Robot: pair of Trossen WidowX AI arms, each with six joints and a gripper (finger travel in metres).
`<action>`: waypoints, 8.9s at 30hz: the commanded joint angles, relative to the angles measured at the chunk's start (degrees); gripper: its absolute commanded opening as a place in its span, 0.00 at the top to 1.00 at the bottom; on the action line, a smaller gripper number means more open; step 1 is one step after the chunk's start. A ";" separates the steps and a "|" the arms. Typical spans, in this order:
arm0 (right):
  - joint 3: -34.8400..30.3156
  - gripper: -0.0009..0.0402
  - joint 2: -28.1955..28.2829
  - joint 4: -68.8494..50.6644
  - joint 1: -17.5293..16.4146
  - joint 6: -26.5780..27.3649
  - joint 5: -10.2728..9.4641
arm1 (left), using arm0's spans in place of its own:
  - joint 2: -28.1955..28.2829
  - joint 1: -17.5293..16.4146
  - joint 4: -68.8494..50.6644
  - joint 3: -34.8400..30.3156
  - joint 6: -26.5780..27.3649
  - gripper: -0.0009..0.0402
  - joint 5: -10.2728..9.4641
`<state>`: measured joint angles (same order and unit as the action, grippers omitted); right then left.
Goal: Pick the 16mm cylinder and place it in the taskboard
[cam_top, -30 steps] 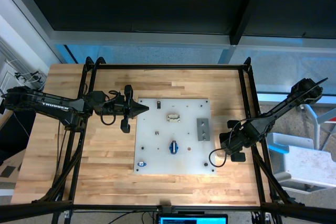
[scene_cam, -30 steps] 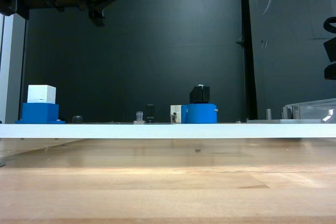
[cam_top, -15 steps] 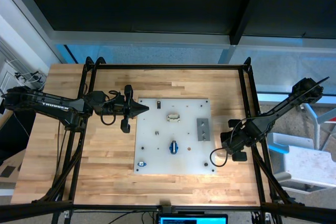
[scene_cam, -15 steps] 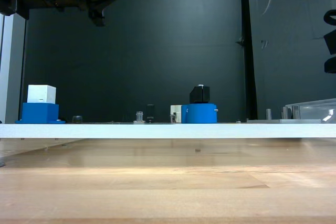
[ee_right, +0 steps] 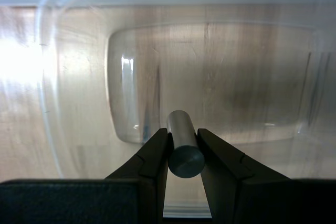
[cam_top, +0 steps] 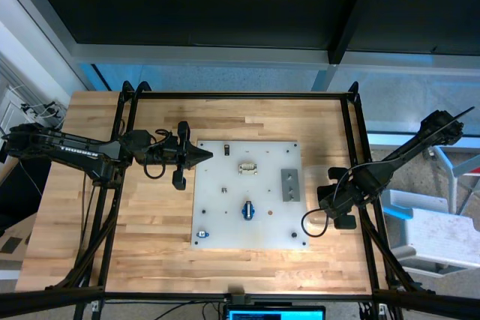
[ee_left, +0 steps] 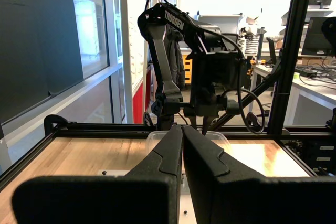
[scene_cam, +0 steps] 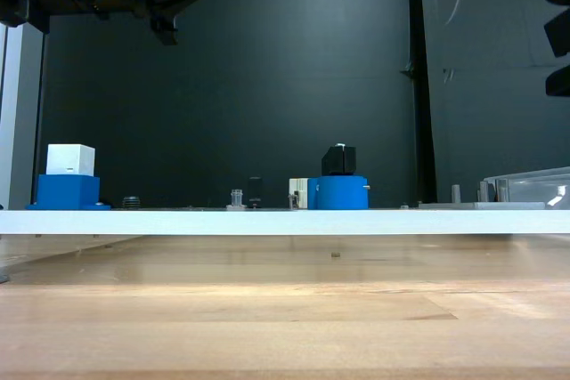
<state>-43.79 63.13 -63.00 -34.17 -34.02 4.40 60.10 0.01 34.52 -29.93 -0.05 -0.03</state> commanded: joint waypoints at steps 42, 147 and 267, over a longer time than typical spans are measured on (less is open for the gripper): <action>-10.03 0.95 2.60 -7.82 0.85 0.46 0.57 | 0.00 0.00 0.00 -0.02 0.00 0.98 0.02; -36.57 0.95 39.28 6.21 14.71 13.55 -0.09 | 0.00 -0.02 0.00 -0.02 0.00 0.98 0.02; -34.97 0.95 41.55 9.01 15.43 13.79 -1.53 | 0.00 0.00 0.00 -0.02 0.00 0.98 0.02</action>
<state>-78.74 104.68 -54.06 -18.74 -20.21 2.83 60.10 0.01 34.52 -29.95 -0.03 -0.01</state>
